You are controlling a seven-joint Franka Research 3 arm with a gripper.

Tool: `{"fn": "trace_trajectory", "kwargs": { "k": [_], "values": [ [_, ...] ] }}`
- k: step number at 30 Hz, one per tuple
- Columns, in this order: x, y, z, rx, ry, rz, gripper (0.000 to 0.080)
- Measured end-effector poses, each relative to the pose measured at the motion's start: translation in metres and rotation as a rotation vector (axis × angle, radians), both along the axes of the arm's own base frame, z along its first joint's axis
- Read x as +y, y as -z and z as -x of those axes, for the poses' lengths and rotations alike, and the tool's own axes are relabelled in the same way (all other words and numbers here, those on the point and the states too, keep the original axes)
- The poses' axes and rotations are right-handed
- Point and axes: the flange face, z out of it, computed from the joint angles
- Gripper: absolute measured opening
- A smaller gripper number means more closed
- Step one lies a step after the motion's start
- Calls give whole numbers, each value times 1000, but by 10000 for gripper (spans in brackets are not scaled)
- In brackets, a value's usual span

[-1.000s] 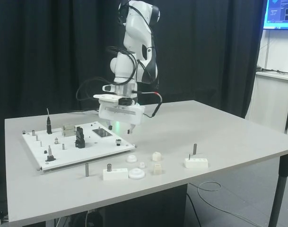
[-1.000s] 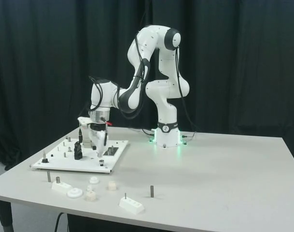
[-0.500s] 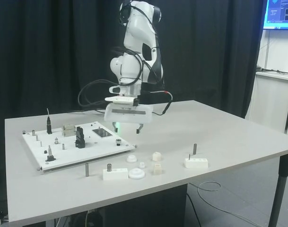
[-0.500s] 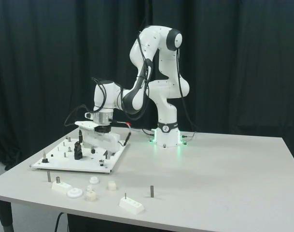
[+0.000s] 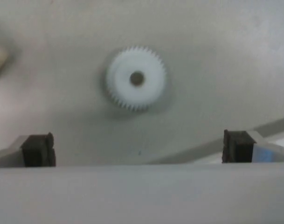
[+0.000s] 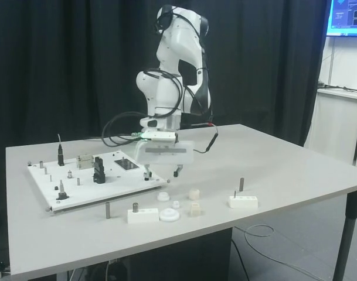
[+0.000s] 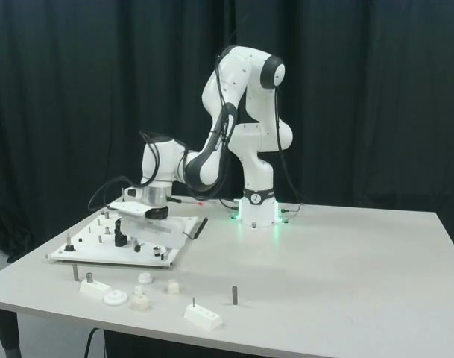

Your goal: Pick medium gear.

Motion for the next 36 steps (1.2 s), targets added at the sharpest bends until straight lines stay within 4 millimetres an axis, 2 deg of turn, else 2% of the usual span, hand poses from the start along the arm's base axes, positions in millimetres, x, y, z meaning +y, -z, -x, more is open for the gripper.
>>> {"fn": "trace_trajectory", "kwargs": {
  "k": [12, 20, 36],
  "values": [
    [-15, 20, -20, 19, -229, 2, 800],
    [-20, 25, -21, 25, -224, -40, 800],
    [-14, 37, -25, 61, -237, -68, 800]
  ]
}}
